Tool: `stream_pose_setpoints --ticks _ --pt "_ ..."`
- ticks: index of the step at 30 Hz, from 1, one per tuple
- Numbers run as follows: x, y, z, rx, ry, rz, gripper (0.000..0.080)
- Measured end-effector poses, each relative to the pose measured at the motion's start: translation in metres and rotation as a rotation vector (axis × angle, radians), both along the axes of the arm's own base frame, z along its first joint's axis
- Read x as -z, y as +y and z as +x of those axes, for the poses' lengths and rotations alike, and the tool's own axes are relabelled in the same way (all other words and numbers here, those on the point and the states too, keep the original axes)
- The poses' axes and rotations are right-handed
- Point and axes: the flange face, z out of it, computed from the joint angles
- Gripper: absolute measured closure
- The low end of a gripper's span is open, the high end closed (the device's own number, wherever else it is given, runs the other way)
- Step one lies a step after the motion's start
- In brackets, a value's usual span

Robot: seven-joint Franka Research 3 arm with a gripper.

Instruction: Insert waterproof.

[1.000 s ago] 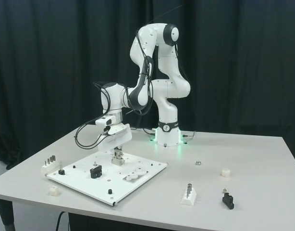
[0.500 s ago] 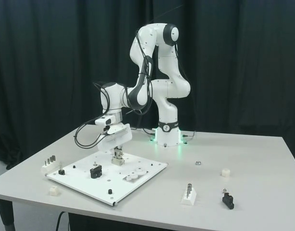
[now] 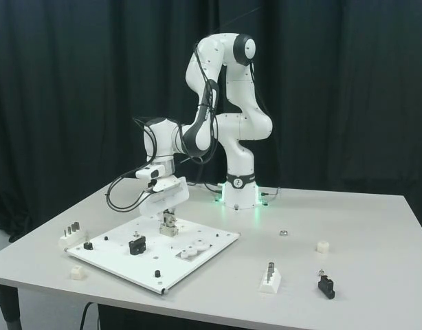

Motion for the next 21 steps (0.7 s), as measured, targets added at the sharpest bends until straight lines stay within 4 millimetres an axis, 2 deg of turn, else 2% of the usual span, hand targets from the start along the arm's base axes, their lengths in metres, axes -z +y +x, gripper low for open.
stream_pose_setpoints --ticks 21 --pt "0.0003 -0.0013 -0.0006 0.023 -0.005 0.008 0.0493"
